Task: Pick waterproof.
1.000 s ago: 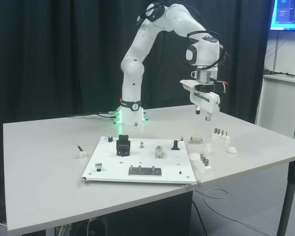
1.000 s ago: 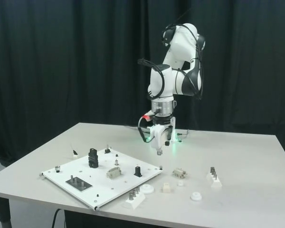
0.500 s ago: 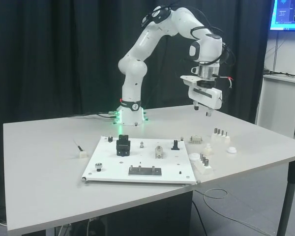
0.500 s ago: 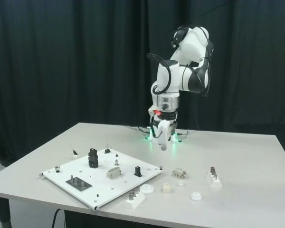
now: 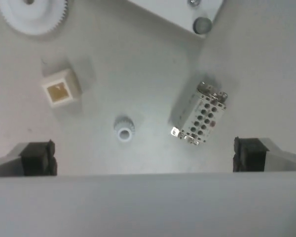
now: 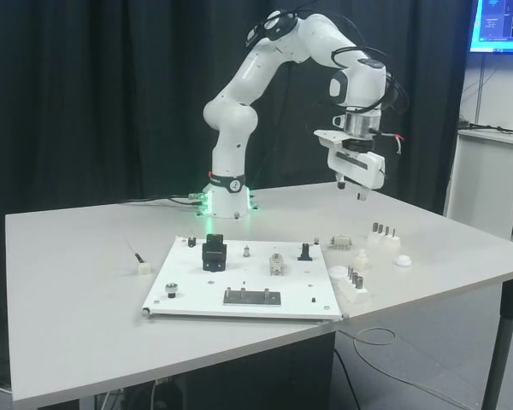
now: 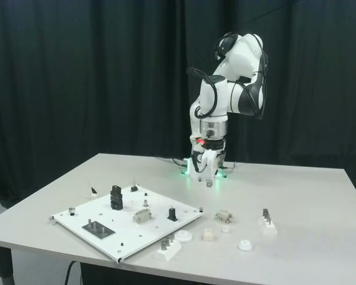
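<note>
The waterproof connector [image 5: 200, 118] is a small grey block with rows of pin holes. It lies on the grey table just past the white board's corner, seen also in the room views [image 6: 340, 243] [image 7: 224, 216]. My gripper [image 6: 362, 190] [image 7: 209, 180] hangs high above that spot and points down. In the wrist view the gripper [image 5: 143, 157] is open, with its black fingertips [image 5: 38, 158] far apart and nothing between them. The connector sits below, nearer one fingertip than the other.
A white ring [image 5: 124, 130], a white cube [image 5: 62, 89] and a white gear [image 5: 32, 17] lie near the connector. The white board [image 6: 239, 282] carries several small fixtures. Two white pin blocks [image 6: 355, 286] [image 6: 383, 235] and a white disc [image 6: 402, 260] stand nearby.
The arm has lifted a little and swung toward the table's back, turning the wrist. Over the last half second it has barely moved. The table objects stay put.
</note>
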Motion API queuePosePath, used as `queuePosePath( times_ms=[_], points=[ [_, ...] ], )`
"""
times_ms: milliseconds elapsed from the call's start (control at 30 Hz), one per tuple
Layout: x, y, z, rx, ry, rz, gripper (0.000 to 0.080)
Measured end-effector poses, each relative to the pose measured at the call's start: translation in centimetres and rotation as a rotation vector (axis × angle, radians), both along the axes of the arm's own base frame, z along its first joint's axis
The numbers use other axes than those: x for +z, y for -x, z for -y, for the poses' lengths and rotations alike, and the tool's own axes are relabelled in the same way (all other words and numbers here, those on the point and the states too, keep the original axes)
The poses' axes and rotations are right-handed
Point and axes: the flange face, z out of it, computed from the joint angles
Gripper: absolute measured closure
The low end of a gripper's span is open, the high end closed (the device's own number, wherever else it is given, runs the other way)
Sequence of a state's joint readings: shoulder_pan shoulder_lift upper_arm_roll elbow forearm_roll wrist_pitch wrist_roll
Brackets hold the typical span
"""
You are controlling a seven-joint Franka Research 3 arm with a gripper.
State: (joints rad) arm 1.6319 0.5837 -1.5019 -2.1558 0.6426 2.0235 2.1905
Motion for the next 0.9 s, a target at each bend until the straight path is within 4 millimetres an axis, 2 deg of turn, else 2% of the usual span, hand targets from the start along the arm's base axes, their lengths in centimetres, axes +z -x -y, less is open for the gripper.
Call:
queuePosePath(
  times_ms=[733,900],
  points=[
    [-2.7,2.9,-1.7,-0.138,0.045,0.078,0.0003],
    [-3.2,3.7,-2.0,-0.105,0.064,0.09,0.0003]
  ],
)
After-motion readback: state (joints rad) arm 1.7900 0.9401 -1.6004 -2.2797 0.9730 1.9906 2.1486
